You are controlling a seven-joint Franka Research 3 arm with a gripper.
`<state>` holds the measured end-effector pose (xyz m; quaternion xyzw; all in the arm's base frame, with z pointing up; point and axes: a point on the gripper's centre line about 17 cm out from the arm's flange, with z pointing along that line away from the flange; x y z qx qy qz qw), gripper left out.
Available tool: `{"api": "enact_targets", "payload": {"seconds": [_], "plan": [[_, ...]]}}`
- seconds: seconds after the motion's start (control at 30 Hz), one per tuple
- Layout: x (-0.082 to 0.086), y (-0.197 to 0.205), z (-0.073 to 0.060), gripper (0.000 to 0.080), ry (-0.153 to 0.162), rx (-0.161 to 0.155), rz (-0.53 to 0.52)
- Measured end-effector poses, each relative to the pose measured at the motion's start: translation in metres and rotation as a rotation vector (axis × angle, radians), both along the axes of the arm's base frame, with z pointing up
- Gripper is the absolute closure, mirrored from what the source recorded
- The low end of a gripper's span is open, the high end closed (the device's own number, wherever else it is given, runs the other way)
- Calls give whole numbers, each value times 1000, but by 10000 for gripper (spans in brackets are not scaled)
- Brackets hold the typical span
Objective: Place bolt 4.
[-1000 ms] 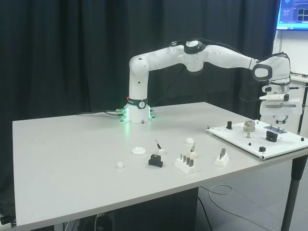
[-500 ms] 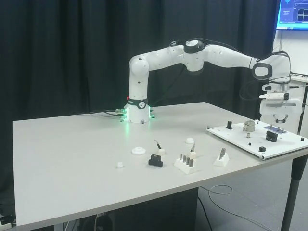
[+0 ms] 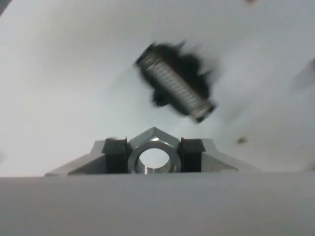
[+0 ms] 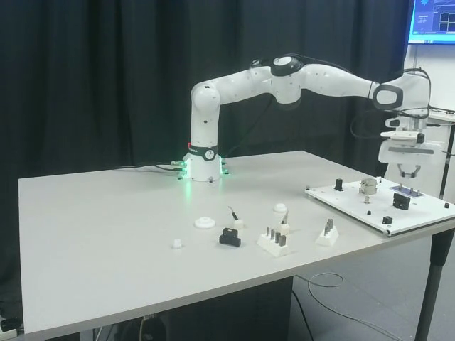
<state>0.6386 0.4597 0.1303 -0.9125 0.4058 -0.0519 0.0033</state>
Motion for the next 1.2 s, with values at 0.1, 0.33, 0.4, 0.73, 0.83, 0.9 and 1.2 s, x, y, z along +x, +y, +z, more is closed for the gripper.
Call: {"api": "enact_targets", "payload": {"seconds": [0.1, 0.33, 0.4, 0.73, 0.83, 0.9, 1.2], "plan": [[-6, -20, 5, 577, 30, -56, 14], [-20, -72, 14, 577, 115, -191, 51], [-24, -86, 16, 577, 141, -224, 56], [-40, -157, 12, 577, 255, -344, 69], [-43, -179, 7, 577, 282, -363, 63], [-45, -193, 4, 577, 302, -370, 64], [-55, -251, -12, 577, 367, -371, 90]]}}
